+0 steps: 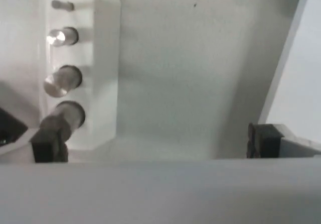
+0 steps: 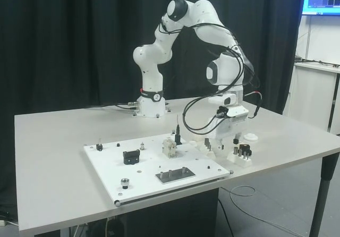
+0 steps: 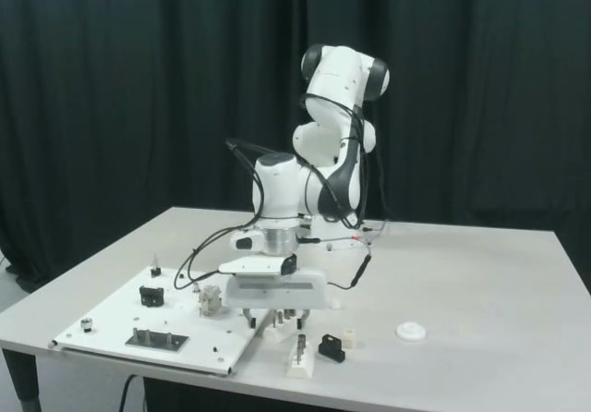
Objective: Pick round peg 4.
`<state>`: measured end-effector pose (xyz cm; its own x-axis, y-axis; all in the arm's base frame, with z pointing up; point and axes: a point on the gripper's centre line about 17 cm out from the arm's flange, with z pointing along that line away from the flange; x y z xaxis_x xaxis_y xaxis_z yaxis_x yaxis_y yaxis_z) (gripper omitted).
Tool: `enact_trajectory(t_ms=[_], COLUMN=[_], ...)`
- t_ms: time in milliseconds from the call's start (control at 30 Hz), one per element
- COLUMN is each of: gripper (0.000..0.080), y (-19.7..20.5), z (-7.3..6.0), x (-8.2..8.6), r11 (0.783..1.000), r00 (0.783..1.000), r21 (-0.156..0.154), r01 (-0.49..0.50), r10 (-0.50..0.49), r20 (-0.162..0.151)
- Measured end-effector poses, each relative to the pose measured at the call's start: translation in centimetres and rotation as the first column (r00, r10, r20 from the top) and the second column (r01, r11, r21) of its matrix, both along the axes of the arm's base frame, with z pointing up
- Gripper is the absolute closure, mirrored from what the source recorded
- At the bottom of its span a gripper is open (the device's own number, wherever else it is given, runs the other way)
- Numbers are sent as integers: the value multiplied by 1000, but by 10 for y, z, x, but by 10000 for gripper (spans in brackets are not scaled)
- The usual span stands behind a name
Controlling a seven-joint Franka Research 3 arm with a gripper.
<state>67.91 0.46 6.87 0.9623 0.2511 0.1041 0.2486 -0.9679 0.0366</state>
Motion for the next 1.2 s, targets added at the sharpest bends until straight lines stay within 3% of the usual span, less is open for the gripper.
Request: enact_trajectory(t_ms=[300,767,1200], gripper=[3,3,3], y=[19,32,42], z=[-4,-9,-14], x=[0,-11,-16], r11=[1000,994,974], r00=[1000,994,973], r21=[14,25,1], r01=[-28,-103,-225], r10=[28,104,225], r20=[9,-31,-52])
